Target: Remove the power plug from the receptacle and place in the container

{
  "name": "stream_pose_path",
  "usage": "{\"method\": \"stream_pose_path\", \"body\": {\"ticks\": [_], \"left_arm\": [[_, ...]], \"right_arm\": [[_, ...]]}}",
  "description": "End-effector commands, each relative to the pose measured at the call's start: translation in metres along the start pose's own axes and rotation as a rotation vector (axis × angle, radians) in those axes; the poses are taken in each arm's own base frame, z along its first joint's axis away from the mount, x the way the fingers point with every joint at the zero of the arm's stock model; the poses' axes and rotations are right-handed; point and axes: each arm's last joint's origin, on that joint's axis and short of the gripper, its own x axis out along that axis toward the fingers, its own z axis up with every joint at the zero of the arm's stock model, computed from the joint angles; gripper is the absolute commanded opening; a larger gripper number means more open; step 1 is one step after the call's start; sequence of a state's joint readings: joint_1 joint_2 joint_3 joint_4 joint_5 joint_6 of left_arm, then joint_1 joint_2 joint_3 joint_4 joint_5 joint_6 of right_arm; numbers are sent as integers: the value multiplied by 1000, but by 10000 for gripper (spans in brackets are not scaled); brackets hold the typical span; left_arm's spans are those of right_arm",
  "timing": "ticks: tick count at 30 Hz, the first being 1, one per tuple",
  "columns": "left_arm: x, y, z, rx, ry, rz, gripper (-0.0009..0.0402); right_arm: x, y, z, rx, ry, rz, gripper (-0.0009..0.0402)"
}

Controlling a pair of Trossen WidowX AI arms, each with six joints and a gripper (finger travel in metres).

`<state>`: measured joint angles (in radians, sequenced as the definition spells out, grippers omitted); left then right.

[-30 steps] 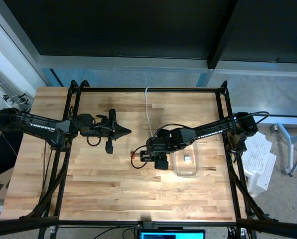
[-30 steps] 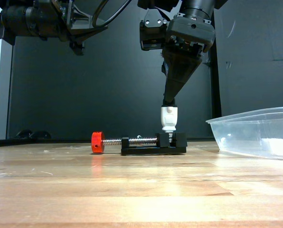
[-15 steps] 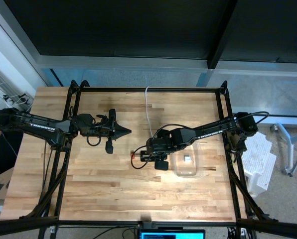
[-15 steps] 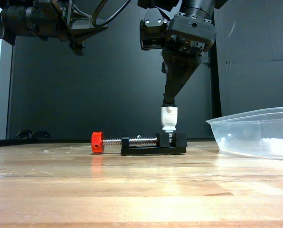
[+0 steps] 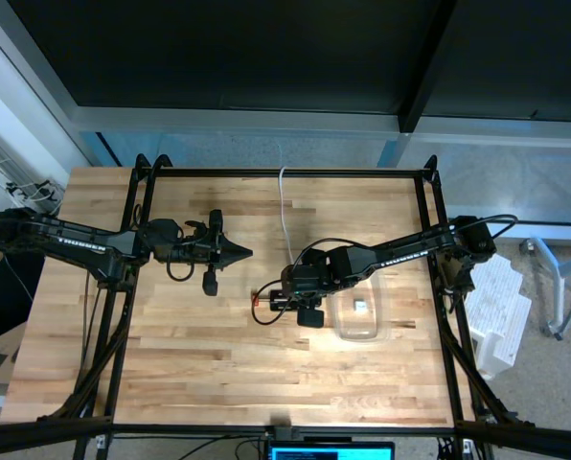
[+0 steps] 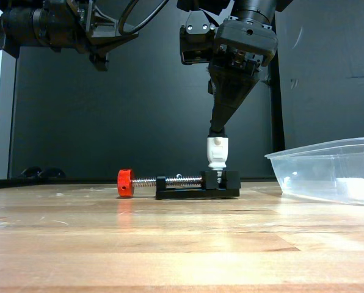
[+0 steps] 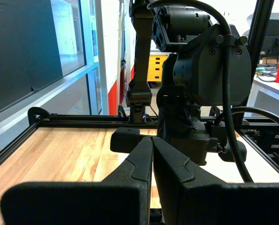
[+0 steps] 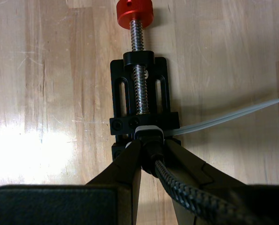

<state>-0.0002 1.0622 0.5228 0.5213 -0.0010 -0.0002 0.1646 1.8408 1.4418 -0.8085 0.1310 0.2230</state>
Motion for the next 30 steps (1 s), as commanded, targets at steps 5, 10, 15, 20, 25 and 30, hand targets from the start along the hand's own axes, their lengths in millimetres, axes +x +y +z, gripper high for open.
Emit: {"method": "stream_pose_path", "body": {"ticks": [5, 10, 15, 20, 25, 30], "left_arm": [[0, 0, 0, 0, 0, 0, 0], [0, 0, 0, 0, 0, 0, 0], [0, 0, 0, 0, 0, 0, 0], [0, 0, 0, 0, 0, 0, 0], [0, 0, 0, 0, 0, 0, 0], [0, 0, 0, 0, 0, 0, 0]], "right_arm": [[-5, -1, 0, 2, -13, 2, 0], [-8, -2, 1, 4, -21, 3, 0], [-13, -3, 1, 4, -34, -1, 0], [-16, -3, 1, 5, -43, 0, 0], [-20, -4, 0, 6, -47, 1, 0], [-23, -5, 0, 9, -50, 2, 0]]}}
